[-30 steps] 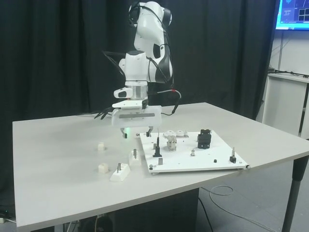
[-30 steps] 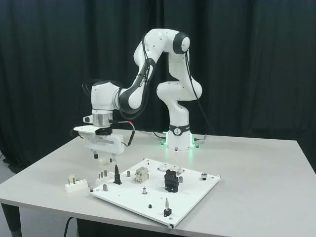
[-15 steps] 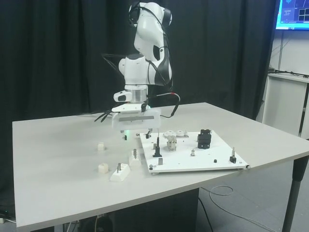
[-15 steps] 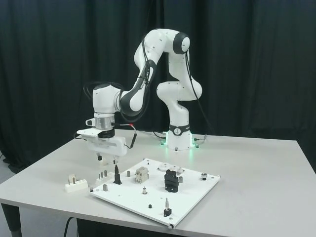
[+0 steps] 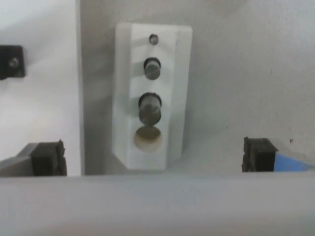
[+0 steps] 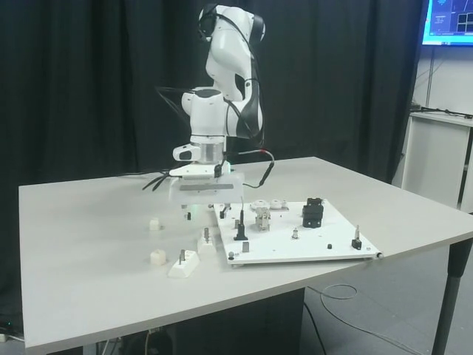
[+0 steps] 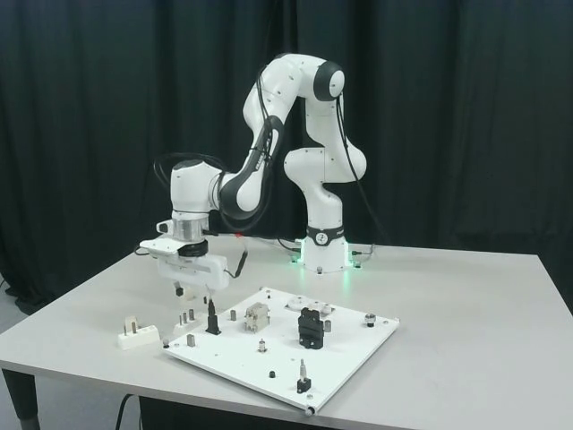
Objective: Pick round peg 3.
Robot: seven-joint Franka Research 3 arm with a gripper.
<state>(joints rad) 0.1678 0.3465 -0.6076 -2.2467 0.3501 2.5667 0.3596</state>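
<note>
A white peg holder (image 5: 149,93) stands on the table beside the white board's edge. It holds three round pegs in a row: a thin one (image 5: 153,38), a medium one (image 5: 151,68) and a thicker one (image 5: 149,107). An empty hole (image 5: 148,138) follows the thicker peg. My gripper (image 5: 152,155) is open, with one black fingertip (image 5: 48,157) on each side of the holder and nothing between them. In the room views the gripper (image 6: 209,213) (image 7: 192,291) hangs a little above the holder (image 6: 207,240) (image 7: 185,321).
The white board (image 6: 310,248) (image 7: 349,358) carries several small fixtures and a black upright post (image 6: 241,225). A second white holder (image 6: 183,265) (image 7: 136,334) with one peg lies nearer the table's front. Two small white pieces (image 6: 155,223) (image 6: 157,257) sit to its side.
The hand has come down a little toward the peg holder while the arm's elbow shifted. The fingers stay open and nothing on the table has moved.
</note>
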